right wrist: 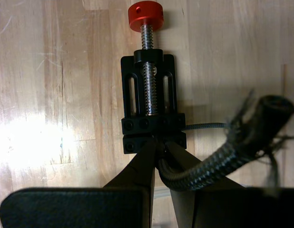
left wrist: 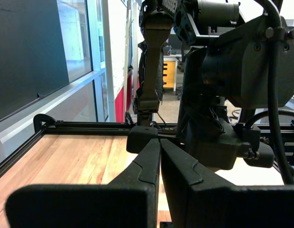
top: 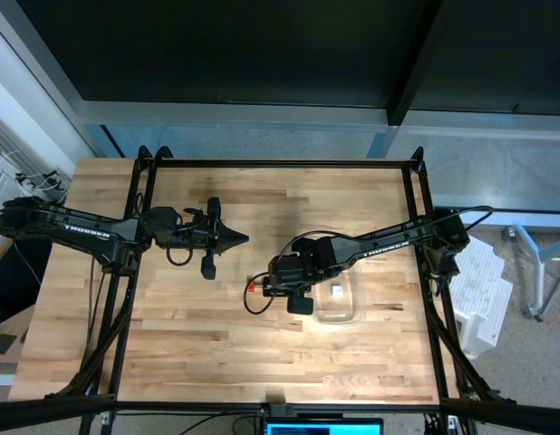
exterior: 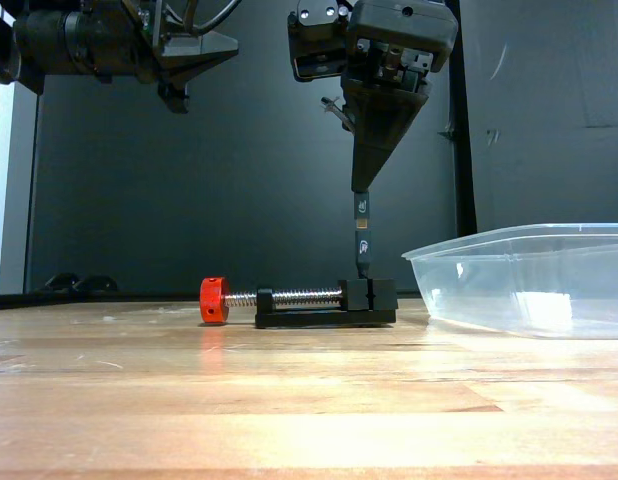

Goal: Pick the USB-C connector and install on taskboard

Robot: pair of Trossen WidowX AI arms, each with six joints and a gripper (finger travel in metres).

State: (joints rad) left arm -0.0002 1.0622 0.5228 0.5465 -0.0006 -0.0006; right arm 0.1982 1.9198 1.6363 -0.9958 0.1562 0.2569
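While the right gripper (exterior: pixel 361 188) is pinching the USB-C connector (exterior: pixel 362 240) upright, its lower end meeting the taskboard (exterior: pixel 324 318), any slight tilt is risking a jam — or pushing the board sideways. The left gripper (top: pixel 242 239) is hanging closed on nothing, well apart.

Robotics lab indicated. A butcher-block worktop (top: pixel 217 344) is fenced by a black extrusion frame (top: pixel 280 164), with an arm mounted at each side. The left tool (top: pixel 244 239) is seen closed, high over the left half. The right tool (exterior: pixel 361 188) is clamped on the USB-C connector (exterior: pixel 362 225) above the taskboard (exterior: pixel 324 305). Glazed partitions (left wrist: pixel 75 47) and a monitor edge (top: pixel 323 426) are noted
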